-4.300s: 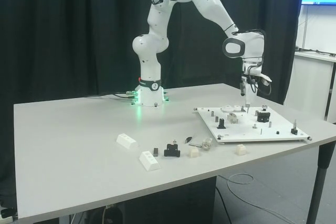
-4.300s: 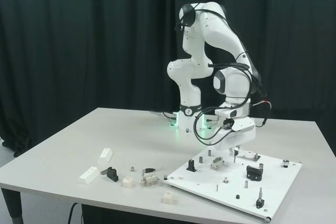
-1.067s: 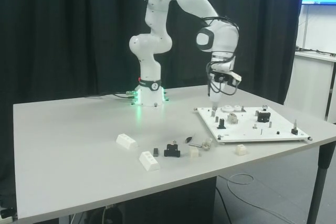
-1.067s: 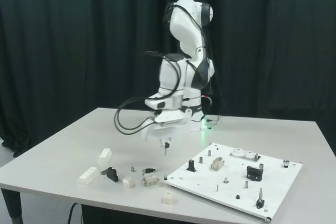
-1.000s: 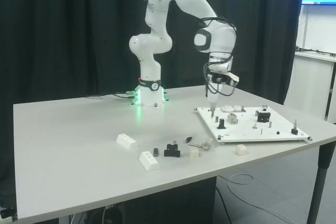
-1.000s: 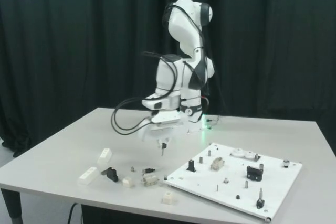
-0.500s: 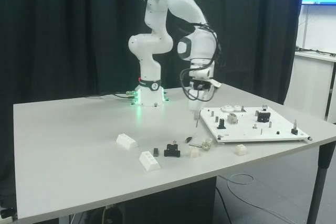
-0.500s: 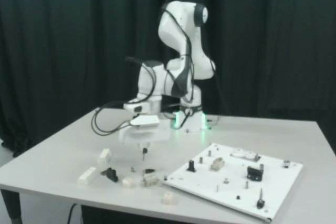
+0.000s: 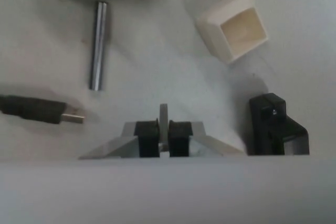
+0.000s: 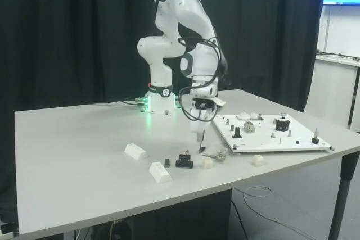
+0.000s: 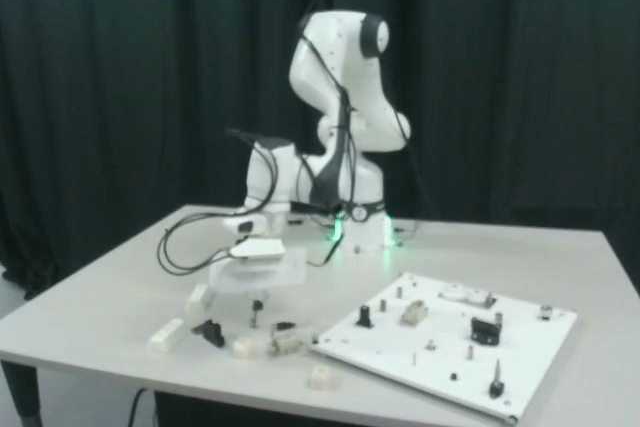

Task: Place square peg 1.

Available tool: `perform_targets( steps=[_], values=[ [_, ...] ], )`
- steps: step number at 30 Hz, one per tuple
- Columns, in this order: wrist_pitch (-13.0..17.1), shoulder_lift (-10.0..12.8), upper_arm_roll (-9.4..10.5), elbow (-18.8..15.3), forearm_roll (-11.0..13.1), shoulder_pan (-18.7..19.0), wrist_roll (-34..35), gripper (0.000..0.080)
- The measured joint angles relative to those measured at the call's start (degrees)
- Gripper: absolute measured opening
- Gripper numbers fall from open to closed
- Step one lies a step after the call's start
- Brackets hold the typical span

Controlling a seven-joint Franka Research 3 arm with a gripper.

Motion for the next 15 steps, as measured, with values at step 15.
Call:
perform_targets(
  steps=[15],
  values=[
    [2.3, 3.8, 0.01, 1.1, 2.2, -1.2, -2.6, 0.0035]
  ],
)
